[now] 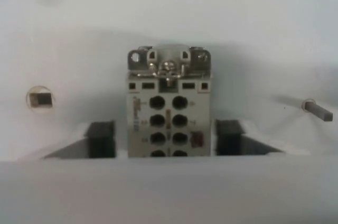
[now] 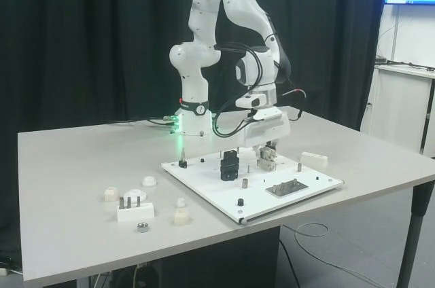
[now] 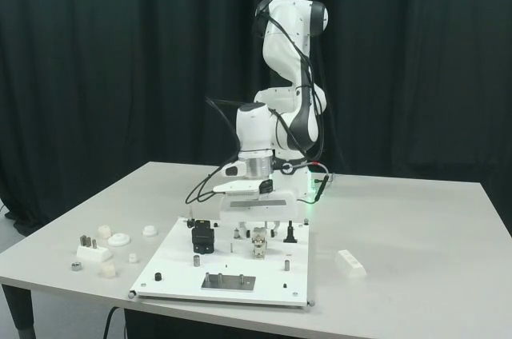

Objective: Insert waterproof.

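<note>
The wrist view shows the connector (image 1: 169, 105) close up: a pale block with two columns of dark round sockets on its face and a metal clamp with a screw at one end. It sits between the two black fingers (image 1: 101, 139) of the tool (image 1: 166, 140), one on each side. Whether the pads press its sides or stand just off them cannot be told. Under it lies the white board (image 1: 264, 34), with a small recessed hole (image 1: 40, 99) on one side and a short dark peg (image 1: 317, 111) on the other.

The room views give what the wrist view lacks: the board (image 2: 204, 183) lies on the grey worktop (image 2: 68, 159), carrying a black block (image 2: 230, 166), a grey metal plate (image 2: 289, 188) with two posts, and several small pegs. The connector (image 3: 259, 243) stands low over the middle of the board, under the tool (image 3: 258, 231).

Loose white parts (image 3: 102, 249) lie on the worktop beside the board, and a white block (image 3: 351, 263) lies at its other side.

The arm (image 3: 280, 115) rises from its base behind the board, folds at the elbow and reaches down, wrist pointing straight at the board.
</note>
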